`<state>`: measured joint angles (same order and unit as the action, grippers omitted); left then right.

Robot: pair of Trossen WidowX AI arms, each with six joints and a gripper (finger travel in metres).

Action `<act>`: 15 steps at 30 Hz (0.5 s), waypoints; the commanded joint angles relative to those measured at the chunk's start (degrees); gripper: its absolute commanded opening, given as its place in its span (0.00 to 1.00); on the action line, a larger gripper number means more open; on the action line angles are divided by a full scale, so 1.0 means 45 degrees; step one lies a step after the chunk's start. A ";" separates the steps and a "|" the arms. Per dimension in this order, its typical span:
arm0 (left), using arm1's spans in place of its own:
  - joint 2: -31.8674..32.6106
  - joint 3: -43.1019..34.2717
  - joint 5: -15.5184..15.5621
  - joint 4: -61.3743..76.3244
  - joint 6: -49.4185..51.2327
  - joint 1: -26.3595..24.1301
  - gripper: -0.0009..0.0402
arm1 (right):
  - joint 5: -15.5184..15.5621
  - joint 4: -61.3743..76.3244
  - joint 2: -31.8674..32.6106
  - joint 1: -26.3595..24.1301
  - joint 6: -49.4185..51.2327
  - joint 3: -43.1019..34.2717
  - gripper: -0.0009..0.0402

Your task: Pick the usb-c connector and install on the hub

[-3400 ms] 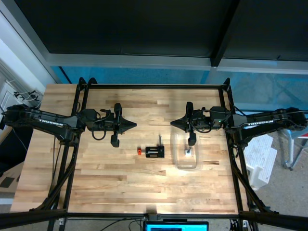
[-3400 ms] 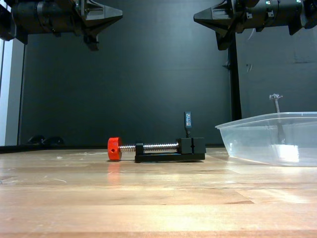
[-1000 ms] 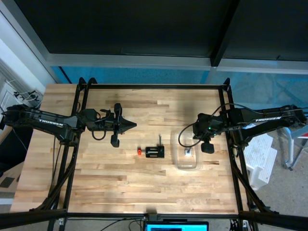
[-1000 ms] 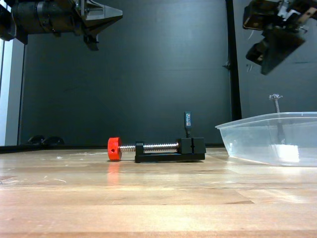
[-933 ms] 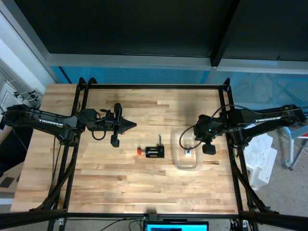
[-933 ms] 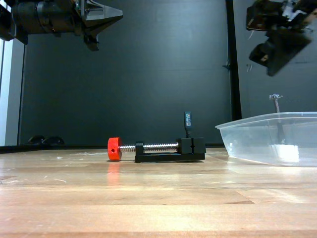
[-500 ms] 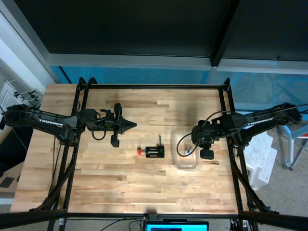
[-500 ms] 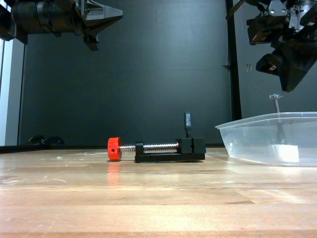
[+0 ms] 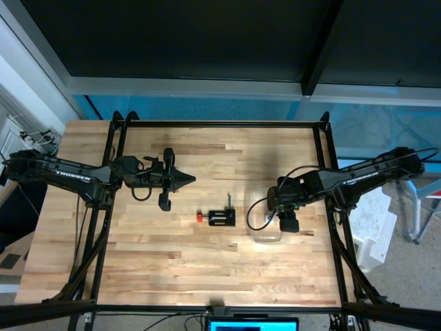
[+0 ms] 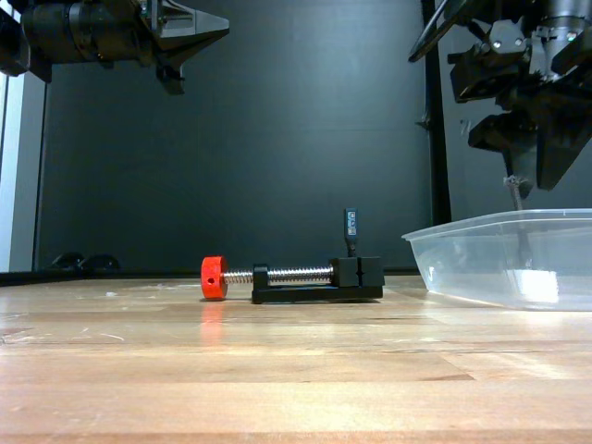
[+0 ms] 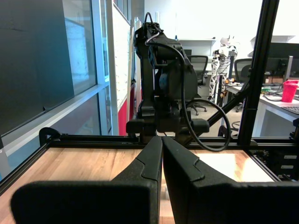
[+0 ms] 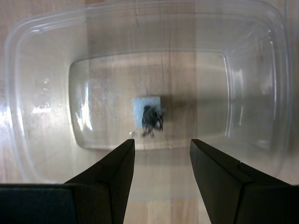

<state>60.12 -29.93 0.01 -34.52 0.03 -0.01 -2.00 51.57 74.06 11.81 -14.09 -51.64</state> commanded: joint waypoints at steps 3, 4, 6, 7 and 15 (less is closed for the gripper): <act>-0.0005 -0.0005 0.0000 -0.0005 -0.0005 0.0000 0.02 | 0.0005 -0.0374 0.0588 0.0112 0.0000 0.0024 0.42; 0.0000 -0.0005 0.0000 -0.0005 -0.0005 0.0000 0.02 | 0.0005 -0.0476 0.0680 0.0136 0.0000 0.0039 0.42; 0.0000 -0.0005 0.0000 -0.0005 -0.0005 0.0005 0.02 | 0.0005 -0.0704 0.0855 0.0199 -0.0024 0.0102 0.42; 0.0000 -0.0005 0.0000 -0.0005 -0.0005 0.0000 0.02 | 0.0000 -0.0797 0.0952 0.0238 -0.0053 0.0141 0.42; 0.0000 -0.0005 0.0000 -0.0005 -0.0005 0.0000 0.02 | 0.0000 -0.1768 0.1234 0.0379 -0.0248 0.0670 0.42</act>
